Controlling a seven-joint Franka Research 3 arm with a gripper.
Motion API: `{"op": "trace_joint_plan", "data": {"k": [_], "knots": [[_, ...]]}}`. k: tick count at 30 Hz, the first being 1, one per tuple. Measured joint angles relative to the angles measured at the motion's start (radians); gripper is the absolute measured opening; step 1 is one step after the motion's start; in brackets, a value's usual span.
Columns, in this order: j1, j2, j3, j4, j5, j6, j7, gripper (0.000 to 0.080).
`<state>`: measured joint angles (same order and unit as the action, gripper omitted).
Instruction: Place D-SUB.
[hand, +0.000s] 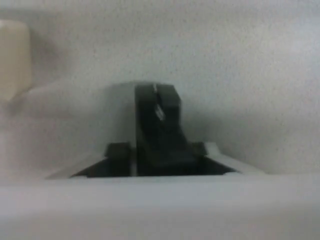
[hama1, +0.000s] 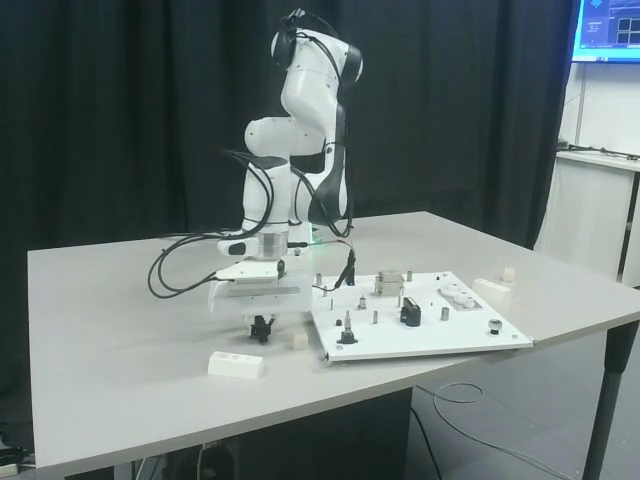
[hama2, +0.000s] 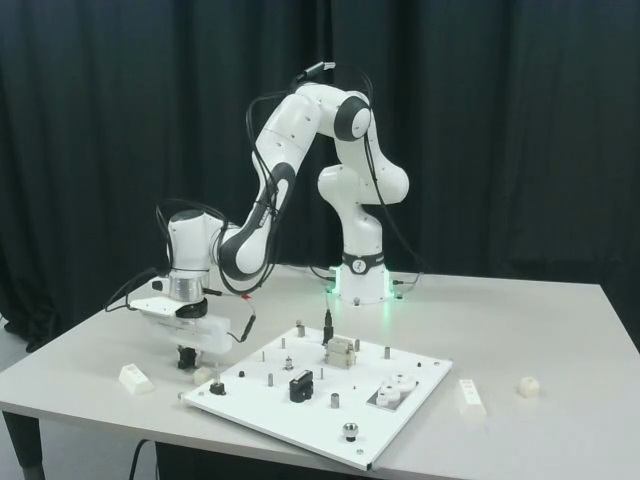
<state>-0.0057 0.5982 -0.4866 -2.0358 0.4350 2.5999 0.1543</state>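
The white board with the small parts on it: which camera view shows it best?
The second room view shows the white board best: all of its top and its parts are seen, with nothing in front. The first room view shows it whole too, but at a flatter angle. The wrist view does not show it, only the end effector close to the grey table.

A lab: black curtains (hama2: 520, 130), bolted arm (hama2: 300, 150), grey table (hama1: 120, 320).
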Motion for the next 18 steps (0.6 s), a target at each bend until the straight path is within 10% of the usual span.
{"op": "trace_joint_plan", "data": {"k": [7,8,18], "knots": [[-0.002,0.001,0.0,0.003,0.009,0.0,0.0,0.0152],[-0.002,0.001,0.0,0.004,0.009,-0.001,0.0,0.0639],[-0.005,0.001,-0.004,0.027,0.01,-0.017,0.0,0.0758]]}}
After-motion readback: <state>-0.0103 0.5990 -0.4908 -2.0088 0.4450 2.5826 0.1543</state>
